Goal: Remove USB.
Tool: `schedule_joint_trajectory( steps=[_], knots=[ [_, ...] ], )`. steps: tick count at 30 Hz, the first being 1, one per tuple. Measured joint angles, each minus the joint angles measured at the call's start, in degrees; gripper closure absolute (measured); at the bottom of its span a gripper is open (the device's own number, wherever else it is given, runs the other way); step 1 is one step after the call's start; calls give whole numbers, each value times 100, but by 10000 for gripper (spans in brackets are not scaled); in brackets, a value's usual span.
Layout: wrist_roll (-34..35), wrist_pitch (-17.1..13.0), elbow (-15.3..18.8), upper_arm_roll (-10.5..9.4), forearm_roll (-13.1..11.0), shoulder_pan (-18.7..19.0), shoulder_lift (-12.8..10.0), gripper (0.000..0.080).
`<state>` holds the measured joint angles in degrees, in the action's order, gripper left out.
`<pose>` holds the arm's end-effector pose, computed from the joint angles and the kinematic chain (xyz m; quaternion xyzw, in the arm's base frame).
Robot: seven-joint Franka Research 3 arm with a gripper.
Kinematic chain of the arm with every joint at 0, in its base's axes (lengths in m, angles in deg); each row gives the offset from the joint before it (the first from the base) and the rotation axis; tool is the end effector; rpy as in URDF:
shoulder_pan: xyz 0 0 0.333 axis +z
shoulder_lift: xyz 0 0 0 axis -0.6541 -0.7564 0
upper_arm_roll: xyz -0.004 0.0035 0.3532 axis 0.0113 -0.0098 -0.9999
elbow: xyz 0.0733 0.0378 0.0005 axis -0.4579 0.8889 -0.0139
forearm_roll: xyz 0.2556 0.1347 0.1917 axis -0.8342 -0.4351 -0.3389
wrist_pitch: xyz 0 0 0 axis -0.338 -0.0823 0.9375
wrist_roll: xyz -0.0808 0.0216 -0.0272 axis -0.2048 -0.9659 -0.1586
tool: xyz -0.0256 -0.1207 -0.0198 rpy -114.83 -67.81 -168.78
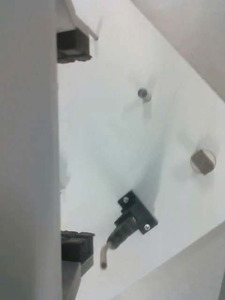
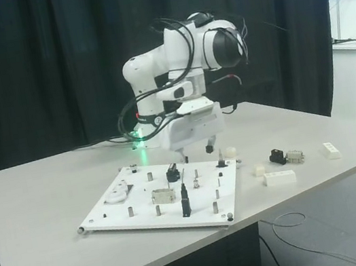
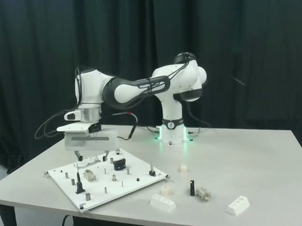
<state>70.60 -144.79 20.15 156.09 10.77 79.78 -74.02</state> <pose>0.6512 -0.1346 0.3235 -0.9562 0.2912 -0.0307 0.0015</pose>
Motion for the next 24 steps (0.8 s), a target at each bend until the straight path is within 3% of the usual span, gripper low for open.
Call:
schedule_joint_trajectory(
  steps=[24],
  knots=[
    [-15, -5, -935, -395, -21, -1035, -92, 3]
  ],
)
